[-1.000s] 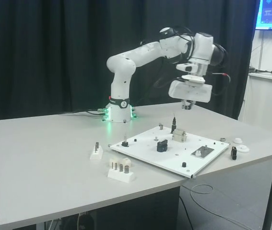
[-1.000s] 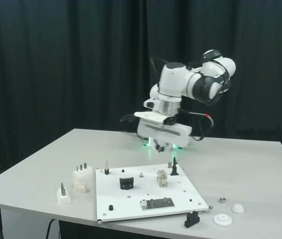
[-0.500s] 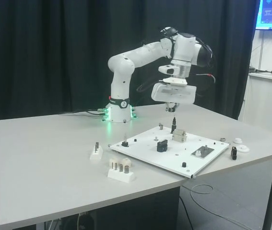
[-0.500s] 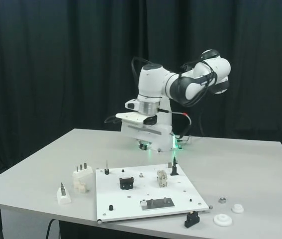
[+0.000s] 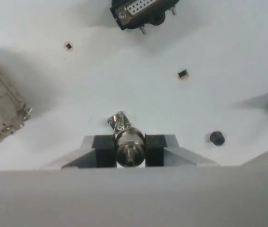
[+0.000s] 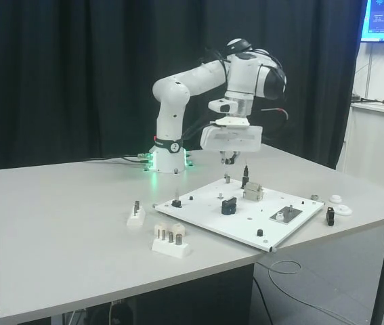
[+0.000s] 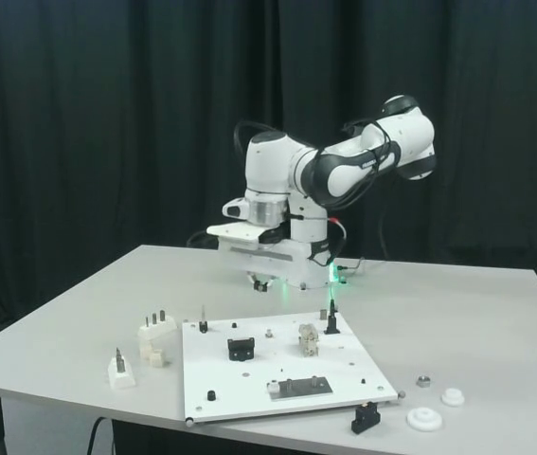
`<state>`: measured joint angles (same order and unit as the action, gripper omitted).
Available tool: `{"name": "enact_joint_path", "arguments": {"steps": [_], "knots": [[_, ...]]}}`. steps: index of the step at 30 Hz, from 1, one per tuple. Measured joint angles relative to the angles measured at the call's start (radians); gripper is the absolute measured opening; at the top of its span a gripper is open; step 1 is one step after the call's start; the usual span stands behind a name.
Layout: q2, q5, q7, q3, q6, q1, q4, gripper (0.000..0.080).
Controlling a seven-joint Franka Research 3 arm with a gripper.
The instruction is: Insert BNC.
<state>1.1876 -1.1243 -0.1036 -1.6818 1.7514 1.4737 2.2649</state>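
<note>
- The BNC plug (image 5: 129, 147) sits clamped between the black fingers (image 5: 104, 151) of your hand (image 5: 129, 152); wrist view shows it end-on, long axis running along the fingers, pointing down at the board.
- Hand is clenched on the plug, both pads tight against its metal barrel.
- Just past the plug tip in the wrist view you have a small metal stub (image 5: 117, 120) standing on the white board (image 5: 124, 80). My read is that this is the BNC socket; it lies close ahead of the plug, not yet coaxial with it.
- From the room views the hand (image 6: 228, 158) hangs above the far edge of the board (image 6: 236, 210), clear of it, with the stub (image 6: 227, 178) roughly below. So the coming move looks like a small lateral trim, then straight down along the plug axis.
- Watch the neighbours: a grey multi-pin connector block (image 5: 0, 106) to one side, a D-sub type connector (image 5: 142, 10) further off, plus a black knob (image 5: 217, 138) and small screws on the board.
- Board lies flat on the grey desk (image 6: 63, 217); white part holders (image 7: 154, 341) sit beside it, and white discs (image 7: 425, 417) and a black clip (image 7: 366, 417) near the front corner.
- Room: black curtains behind, arm base (image 6: 167, 152) lit green.
</note>
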Motion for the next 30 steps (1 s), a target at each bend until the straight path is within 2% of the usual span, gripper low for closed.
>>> {"name": "enact_joint_path", "arguments": {"steps": [8,14,20,30], "knots": [[0.014,-0.084,0.176,0.042,0.046,-0.002,0.054,0.0126],[0.026,-0.124,0.301,0.08,0.085,-0.009,0.084,0.0126],[0.032,-0.156,0.365,0.117,0.108,-0.018,0.105,0.0126],[0.034,-0.204,0.421,0.168,0.111,-0.028,0.129,0.0126]]}}
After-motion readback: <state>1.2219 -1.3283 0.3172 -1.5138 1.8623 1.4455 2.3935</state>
